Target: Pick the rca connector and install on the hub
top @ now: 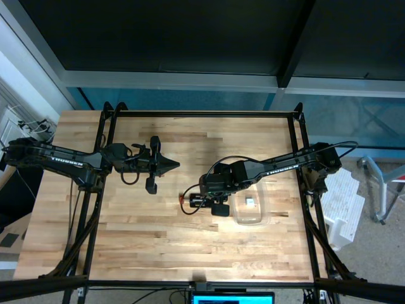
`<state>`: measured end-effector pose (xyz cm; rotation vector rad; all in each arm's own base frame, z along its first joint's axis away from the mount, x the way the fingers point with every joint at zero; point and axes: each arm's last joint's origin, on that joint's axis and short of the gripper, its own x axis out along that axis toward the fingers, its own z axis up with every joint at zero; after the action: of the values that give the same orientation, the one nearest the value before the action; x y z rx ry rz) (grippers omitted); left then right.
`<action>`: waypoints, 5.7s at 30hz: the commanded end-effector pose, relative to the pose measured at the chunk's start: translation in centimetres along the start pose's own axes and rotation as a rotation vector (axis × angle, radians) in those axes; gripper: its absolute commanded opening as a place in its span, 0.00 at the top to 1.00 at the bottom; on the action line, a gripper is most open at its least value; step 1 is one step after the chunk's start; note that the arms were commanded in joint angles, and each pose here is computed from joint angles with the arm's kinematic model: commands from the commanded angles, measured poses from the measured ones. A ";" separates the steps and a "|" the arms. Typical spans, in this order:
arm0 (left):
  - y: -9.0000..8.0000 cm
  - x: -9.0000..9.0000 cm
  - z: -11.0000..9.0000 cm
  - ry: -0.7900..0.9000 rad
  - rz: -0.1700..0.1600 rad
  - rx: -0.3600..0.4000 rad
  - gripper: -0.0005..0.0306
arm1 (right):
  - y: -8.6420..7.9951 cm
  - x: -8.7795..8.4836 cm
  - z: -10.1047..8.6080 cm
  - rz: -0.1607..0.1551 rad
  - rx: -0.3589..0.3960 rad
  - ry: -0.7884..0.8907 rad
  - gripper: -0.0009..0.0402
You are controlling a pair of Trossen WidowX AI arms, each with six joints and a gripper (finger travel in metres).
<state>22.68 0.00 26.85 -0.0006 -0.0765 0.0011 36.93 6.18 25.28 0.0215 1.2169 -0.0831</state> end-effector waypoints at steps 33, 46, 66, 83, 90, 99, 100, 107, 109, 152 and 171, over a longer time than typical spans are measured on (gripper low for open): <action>0.0 0.0 0.0 0.000 0.000 0.000 0.98 | 0.9 2.1 2.1 -0.026 -0.045 0.123 0.97; 0.0 0.0 0.0 0.000 0.000 0.000 0.98 | 0.9 2.3 2.1 -0.024 -0.046 0.115 0.97; 0.0 0.0 0.0 0.000 0.000 0.000 0.98 | 0.9 2.7 1.9 -0.024 -0.044 0.115 0.97; 0.0 0.0 0.0 0.000 0.000 0.000 0.98 | 1.0 3.0 1.8 -0.023 -0.044 0.115 0.97; 0.0 0.0 0.0 0.000 0.000 0.000 0.98 | 1.0 3.4 1.7 -0.022 -0.047 0.110 0.97; 0.0 0.0 0.0 0.000 0.000 0.000 0.98 | 0.9 4.0 1.4 -0.022 -0.050 0.111 0.97; 0.0 0.0 0.0 0.000 0.000 0.000 0.98 | 1.0 4.0 1.4 -0.022 -0.050 0.110 0.97; 0.0 0.0 0.0 0.000 0.000 0.000 0.98 | 0.9 4.3 1.2 -0.022 -0.050 0.110 0.97; 0.0 0.0 0.0 0.000 0.000 0.000 0.98 | 0.9 4.5 1.1 -0.022 -0.050 0.111 0.97; 0.0 0.0 0.0 0.000 0.000 0.000 0.98 | 0.8 2.9 1.4 -0.022 -0.062 0.055 0.72; 0.0 0.0 0.0 0.000 0.000 0.000 0.98 | 0.8 2.5 1.4 -0.019 -0.063 0.045 0.65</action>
<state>22.68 0.00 26.86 -0.0006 -0.0765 0.0011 39.15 6.76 23.40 -0.0438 1.2646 -0.0615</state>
